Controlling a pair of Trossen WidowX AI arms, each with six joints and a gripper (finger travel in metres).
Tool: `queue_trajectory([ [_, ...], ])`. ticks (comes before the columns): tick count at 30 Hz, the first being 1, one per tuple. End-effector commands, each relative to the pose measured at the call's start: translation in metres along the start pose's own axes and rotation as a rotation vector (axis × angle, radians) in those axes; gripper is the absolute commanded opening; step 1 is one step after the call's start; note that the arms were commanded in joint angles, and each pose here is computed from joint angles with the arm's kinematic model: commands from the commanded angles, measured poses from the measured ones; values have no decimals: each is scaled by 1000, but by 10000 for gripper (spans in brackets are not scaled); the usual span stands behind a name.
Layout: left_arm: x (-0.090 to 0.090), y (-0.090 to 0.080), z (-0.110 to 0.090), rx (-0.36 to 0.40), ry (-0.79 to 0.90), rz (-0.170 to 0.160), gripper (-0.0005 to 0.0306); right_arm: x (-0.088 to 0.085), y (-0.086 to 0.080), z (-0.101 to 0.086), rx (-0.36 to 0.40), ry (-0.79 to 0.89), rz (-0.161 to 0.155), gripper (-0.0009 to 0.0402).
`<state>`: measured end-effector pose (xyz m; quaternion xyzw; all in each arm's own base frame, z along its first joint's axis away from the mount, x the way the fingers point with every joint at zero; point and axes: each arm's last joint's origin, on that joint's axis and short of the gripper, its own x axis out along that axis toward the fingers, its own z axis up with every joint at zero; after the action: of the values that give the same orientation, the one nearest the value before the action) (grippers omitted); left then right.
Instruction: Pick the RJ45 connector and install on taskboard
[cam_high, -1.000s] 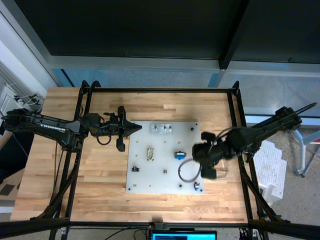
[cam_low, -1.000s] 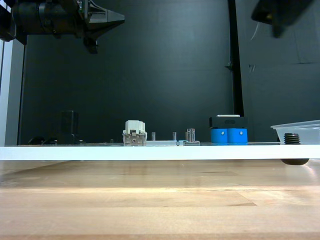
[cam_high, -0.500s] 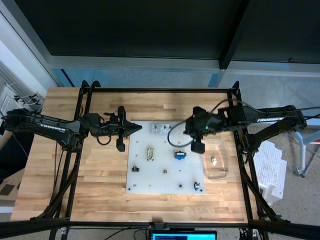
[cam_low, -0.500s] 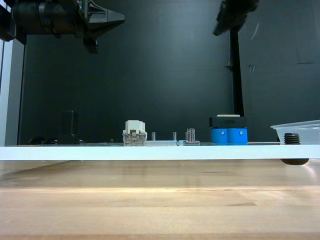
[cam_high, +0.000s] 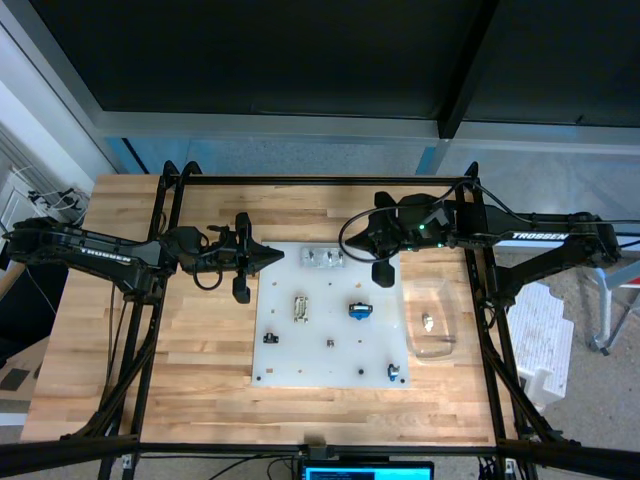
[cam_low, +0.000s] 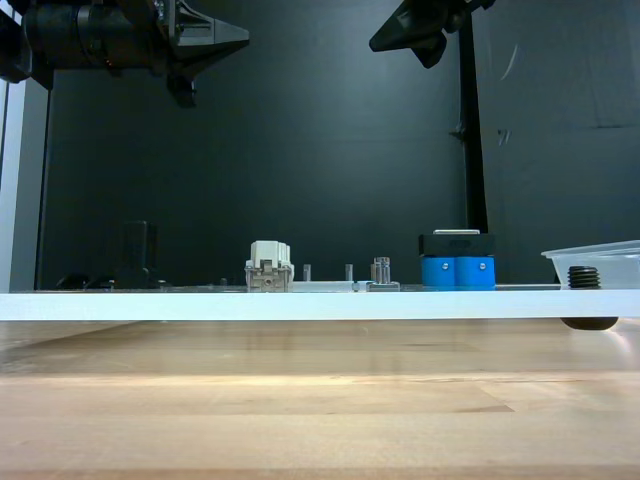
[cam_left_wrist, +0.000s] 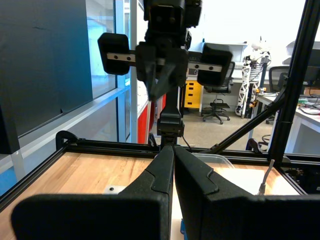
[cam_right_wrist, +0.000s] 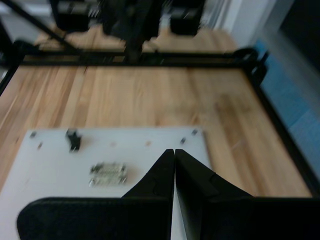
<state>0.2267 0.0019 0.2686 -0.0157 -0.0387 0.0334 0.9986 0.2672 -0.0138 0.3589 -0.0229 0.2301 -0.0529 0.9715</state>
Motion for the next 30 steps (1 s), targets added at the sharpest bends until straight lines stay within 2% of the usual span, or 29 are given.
queue_trajectory([
  [1,0,0,0,0,0,0,0,-2,0,-5,16,-94,11,0],
  [2,0,0,0,0,0,0,0,-1,1,-6,18,-123,20,0],
  [5,0,0,0,0,0,0,0,-1,1,-12,50,-211,19,0],
  [11,0,0,0,0,0,0,0,4,2,-28,68,-359,17,0],
  [20,0,0,0,0,0,0,0,3,2,-49,95,-445,20,0],
  [22,0,0,0,0,0,0,0,2,3,-51,103,-463,30,0],
  [23,0,0,0,0,0,0,0,1,3,-52,99,-475,47,0],
  [26,0,0,0,0,0,0,0,1,4,-55,94,-485,72,0],
  [30,0,0,0,0,0,0,0,-3,4,-60,95,-488,70,0],
])
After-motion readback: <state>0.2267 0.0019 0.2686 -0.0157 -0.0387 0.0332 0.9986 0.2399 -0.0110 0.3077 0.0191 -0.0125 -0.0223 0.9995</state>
